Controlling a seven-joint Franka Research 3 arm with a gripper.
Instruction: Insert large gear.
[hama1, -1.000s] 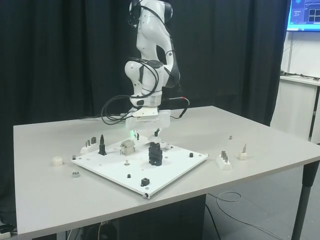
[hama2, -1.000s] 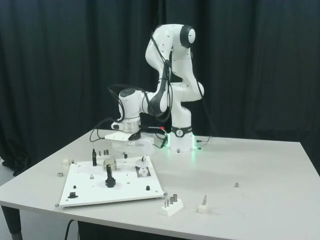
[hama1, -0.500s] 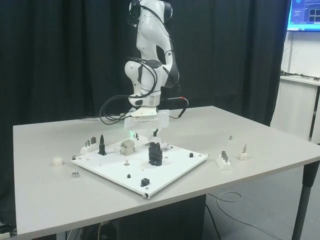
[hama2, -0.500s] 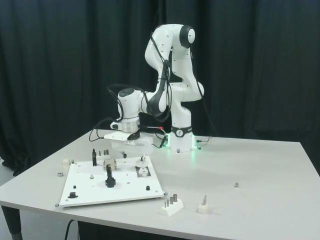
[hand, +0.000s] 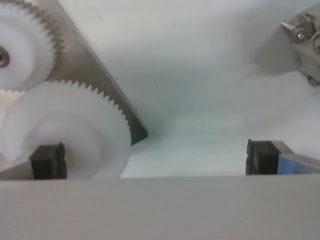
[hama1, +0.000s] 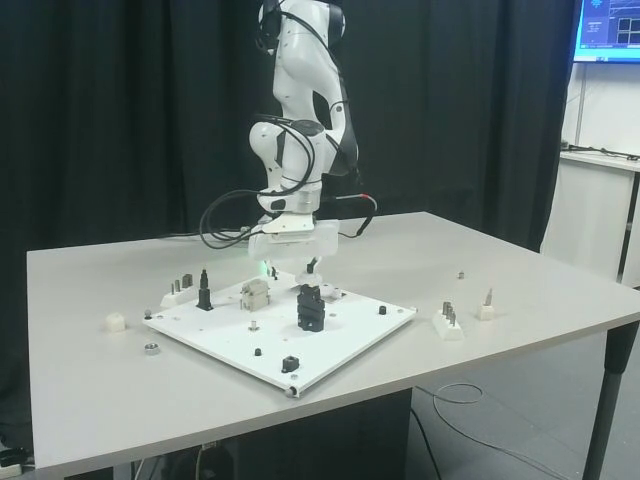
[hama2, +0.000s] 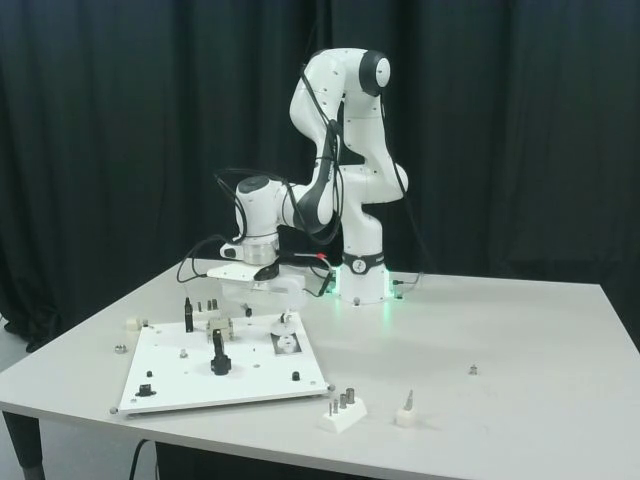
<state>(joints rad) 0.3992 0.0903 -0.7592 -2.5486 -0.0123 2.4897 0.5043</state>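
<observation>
**Fingers spread wide over the board, big gear sitting on its plate**

The gripper (hand: 152, 159) hangs low over the white board (hama1: 340, 335), and its fingers (hand: 48, 161) stand far apart with nothing between them. The large gear (hand: 70, 131) lies flat on a grey plate (hand: 100, 75), teeth against a smaller gear (hand: 25, 45); one black fingertip shows in front of its face. In the room views the white arm (hama2: 335, 150) bends down from its base on the grey table (hama2: 500, 350).
</observation>
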